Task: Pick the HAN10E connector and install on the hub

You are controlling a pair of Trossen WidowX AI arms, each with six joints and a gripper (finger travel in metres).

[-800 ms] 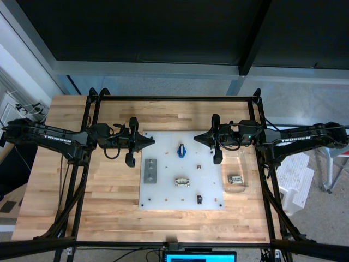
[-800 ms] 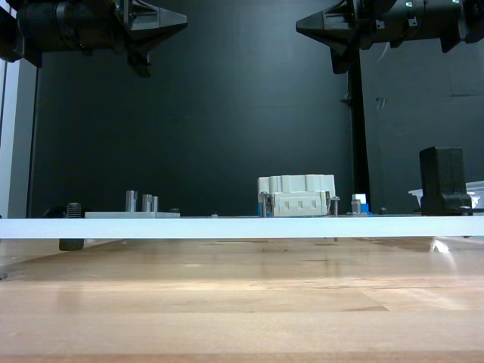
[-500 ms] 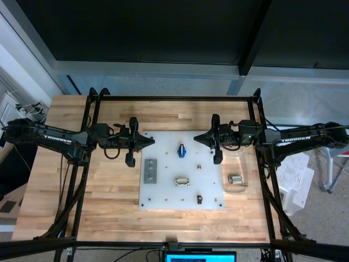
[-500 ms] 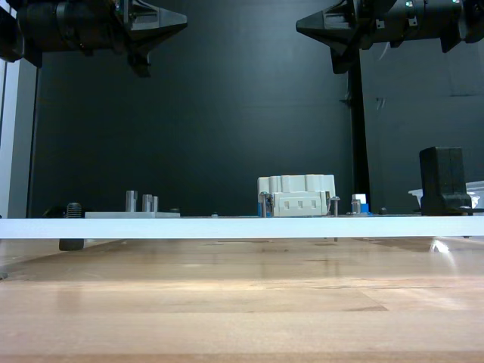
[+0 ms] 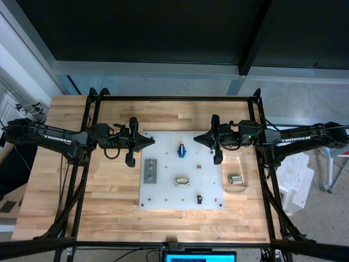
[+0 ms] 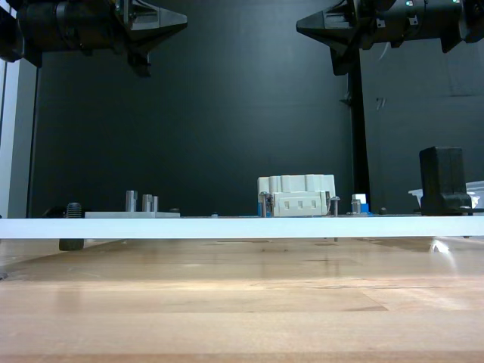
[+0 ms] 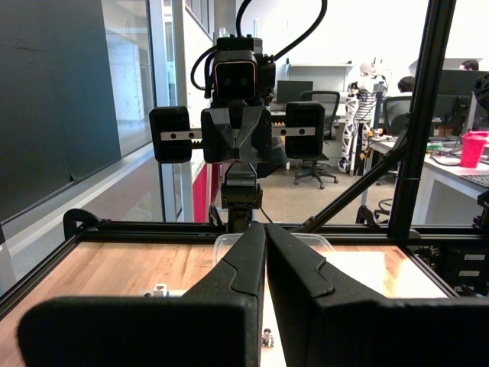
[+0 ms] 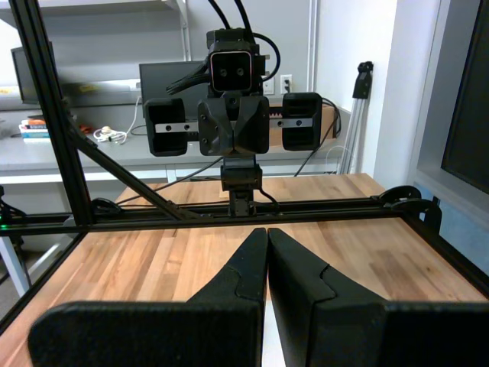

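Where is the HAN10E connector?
High view: the HAN10E connector sits in the clear tray right of the white plate, near the right end effector; the left end effector hovers over the plate's left edge.

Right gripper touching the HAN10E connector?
Apart. High view: the right gripper, shut, hangs over the far right of the plate; the connector lies in the tray beside it, well clear. Left gripper, shut, hangs over its far left.

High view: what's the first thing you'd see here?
Two black arms face each other above a white plate, the left gripper at its far-left corner and the right gripper over its far edge, both with fingers shut. The little HAN10E connector sits alone in a clear tray, right of the plate.
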